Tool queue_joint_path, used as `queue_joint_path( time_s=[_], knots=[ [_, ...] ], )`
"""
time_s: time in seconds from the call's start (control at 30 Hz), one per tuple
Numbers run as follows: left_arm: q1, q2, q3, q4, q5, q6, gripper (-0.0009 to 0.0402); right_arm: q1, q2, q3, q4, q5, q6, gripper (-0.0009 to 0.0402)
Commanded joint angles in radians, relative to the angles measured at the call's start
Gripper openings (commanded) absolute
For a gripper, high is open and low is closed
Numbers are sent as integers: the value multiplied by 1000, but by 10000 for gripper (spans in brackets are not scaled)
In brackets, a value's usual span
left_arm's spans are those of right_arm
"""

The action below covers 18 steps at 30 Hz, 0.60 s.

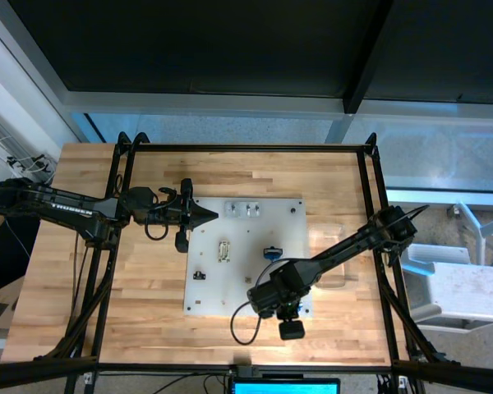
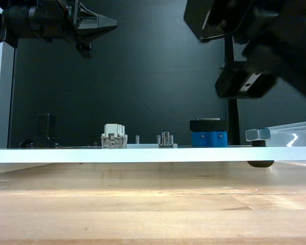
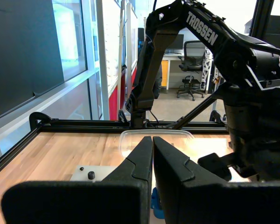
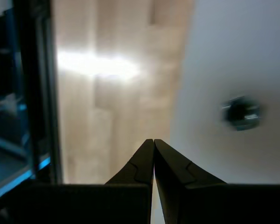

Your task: Pick the M12 fastener and fasten on the M12 threads

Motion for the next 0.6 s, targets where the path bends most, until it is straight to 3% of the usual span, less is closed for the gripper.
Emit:
queue_joint_path(
  time_s=[0.03,0.1,0.27,0.37,0.5,0.6],
  knots=[
    [0,0,0,0,0,0,0,-2,0,1,-3,7,-2,0],
    [0,0,0,0,0,0,0,-2,0,1,-10,34,2,0],
    [0,0,0,0,0,0,0,-2,-2,14,-74,172,25,0],
    [0,0,0,0,0,0,0,-2,-6,18,-85,202,29,0],
    [0,0,0,0,0,0,0,-2,-6,18,-84,299,53,0],
    [0,0,0,0,0,0,0,-2,0,18,-75,330,58,0]
  ],
)
